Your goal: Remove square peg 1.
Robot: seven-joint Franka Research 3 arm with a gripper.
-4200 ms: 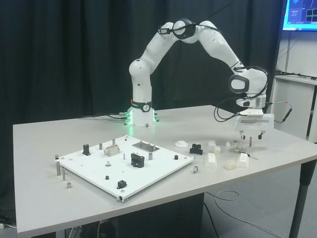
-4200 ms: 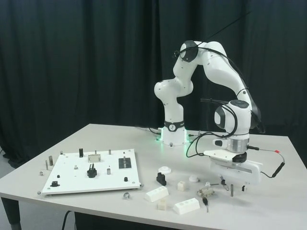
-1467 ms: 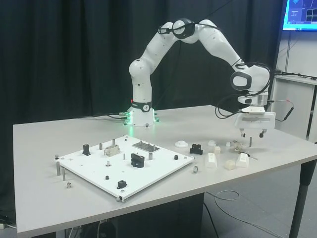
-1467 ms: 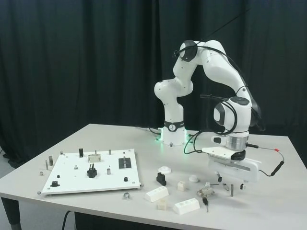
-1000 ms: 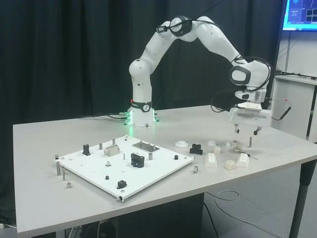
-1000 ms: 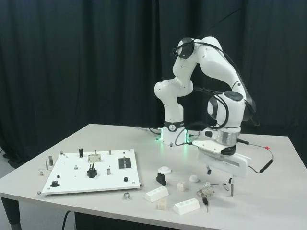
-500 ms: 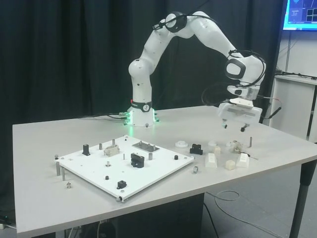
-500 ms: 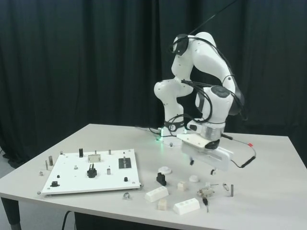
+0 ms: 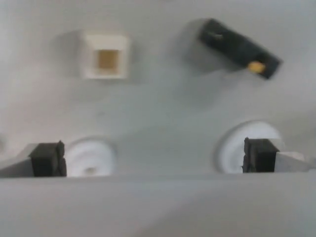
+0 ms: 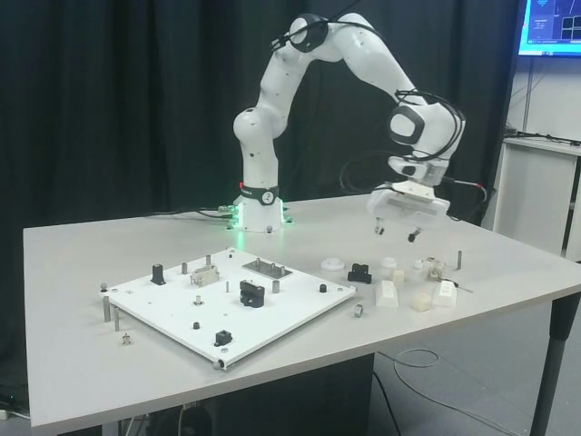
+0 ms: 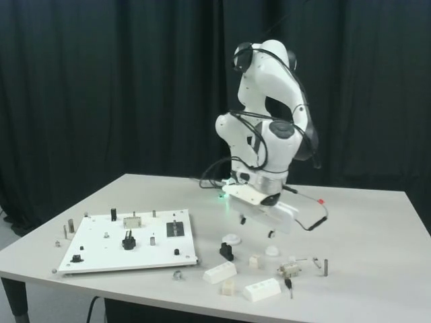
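Note:
My gripper (image 10: 395, 232) hangs open and empty above the loose parts right of the white board (image 10: 290, 309). It also shows in the second room view (image 11: 256, 227). In the wrist view both black fingertips (image 9: 47, 159) stand wide apart with nothing between them (image 9: 153, 157). Several short grey pegs stand on the board, such as one (image 10: 184, 268) near its back and one (image 10: 273, 285) by the grey slotted plate (image 10: 267, 269). I cannot tell which is square peg 1. A thin grey peg (image 10: 458, 259) stands alone on the table far right.
Under the gripper lie a white round disc (image 9: 91, 157), a white hollow square block (image 9: 105, 56) and a black part (image 9: 239, 48). More white blocks (image 10: 388, 293) and a small connector (image 10: 434, 268) lie near the front right. Black fixtures (image 10: 251, 293) stand on the board.
The arm has swung left from the table's right side toward the board, rising a little. The thin grey peg stays standing where the gripper was.

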